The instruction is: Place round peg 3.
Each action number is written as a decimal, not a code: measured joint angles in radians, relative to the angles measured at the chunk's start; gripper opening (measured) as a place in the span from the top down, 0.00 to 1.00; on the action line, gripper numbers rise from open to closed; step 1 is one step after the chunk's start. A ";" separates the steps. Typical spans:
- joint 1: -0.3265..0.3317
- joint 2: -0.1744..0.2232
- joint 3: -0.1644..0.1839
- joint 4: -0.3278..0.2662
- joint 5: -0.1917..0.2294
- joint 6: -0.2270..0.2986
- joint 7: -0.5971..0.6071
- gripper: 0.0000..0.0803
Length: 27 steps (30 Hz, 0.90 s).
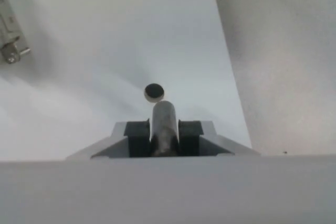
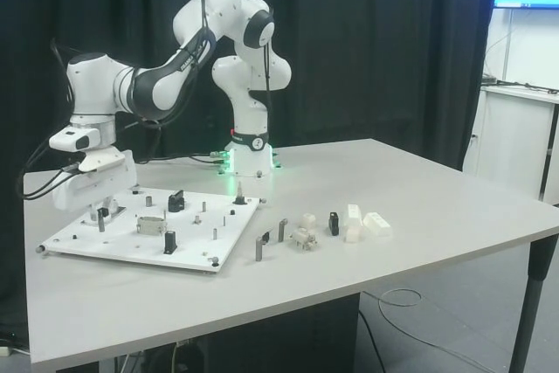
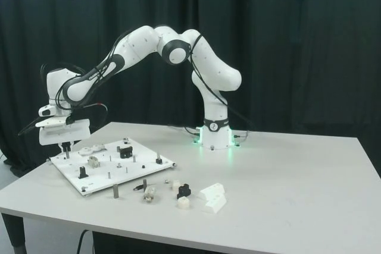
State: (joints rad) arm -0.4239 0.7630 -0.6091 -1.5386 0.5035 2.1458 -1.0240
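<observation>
Just ahead of the tool (image 1: 164,139), a hole (image 1: 154,92) waits; tool grips peg (image 1: 164,124) upright for insertion into board (image 1: 105,51).

White rounded arm (image 3: 178,49), black cables, green-lit base (image 3: 215,138), black tool fingers (image 1: 137,132)

The round peg (image 1: 164,124) looks like dull brushed metal — smooth, with a faint sheen. Just under it, the white board (image 1: 105,51) is smooth, matt plastic; the grey table (image 2: 419,216) beside it is matt.
</observation>
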 joint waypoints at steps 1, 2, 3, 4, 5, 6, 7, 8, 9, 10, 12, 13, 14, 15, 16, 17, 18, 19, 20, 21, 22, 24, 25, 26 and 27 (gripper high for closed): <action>0.000 -0.001 0.000 0.001 0.000 -0.002 0.000 0.86; 0.000 -0.001 -0.001 0.003 0.000 -0.004 0.000 0.86; 0.000 -0.001 -0.001 0.004 0.000 -0.007 0.000 0.86; 0.000 -0.001 -0.001 0.006 0.000 -0.009 0.000 0.86; 0.000 -0.001 -0.001 0.007 0.000 -0.011 0.000 0.86; 0.000 -0.001 -0.001 0.007 0.000 -0.013 0.000 0.86; 0.000 -0.001 -0.001 0.008 0.000 -0.013 0.000 0.86; 0.000 -0.001 -0.001 0.009 0.000 -0.014 0.000 0.86; 0.000 -0.001 -0.001 0.009 0.000 -0.014 0.000 0.86; 0.001 -0.001 -0.001 0.009 0.000 -0.014 0.001 0.86; 0.001 -0.001 -0.001 0.010 0.000 -0.014 0.001 0.86; 0.001 -0.001 -0.001 0.010 0.000 -0.014 0.002 0.86; 0.002 -0.001 -0.001 0.010 0.000 -0.014 0.002 0.86; 0.002 -0.001 -0.001 0.010 0.000 -0.014 0.002 0.86; 0.002 -0.001 -0.001 0.010 0.000 -0.014 0.002 0.86; 0.002 -0.001 -0.001 0.010 0.000 -0.014 0.003 0.86; 0.003 -0.001 -0.001 0.010 0.000 -0.014 0.003 0.86; 0.003 -0.001 -0.001 0.010 0.000 -0.014 0.003 0.86; 0.003 -0.001 -0.001 0.010 0.000 -0.014 0.003 0.86; 0.003 -0.001 -0.001 0.010 0.000 -0.014 0.003 0.86; 0.004 -0.001 -0.001 0.010 0.000 -0.014 0.004 0.86; 0.004 -0.001 -0.001 0.010 0.000 -0.014 0.004 0.86; 0.004 -0.001 -0.001 0.010 0.000 -0.014 0.004 0.86; 0.005 -0.001 -0.001 0.010 0.000 -0.014 0.004 0.86; 0.005 -0.001 -0.001 0.010 0.000 -0.014 0.004 0.86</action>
State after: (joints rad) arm -0.4191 0.7623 -0.6098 -1.5281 0.5040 2.1314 -1.0199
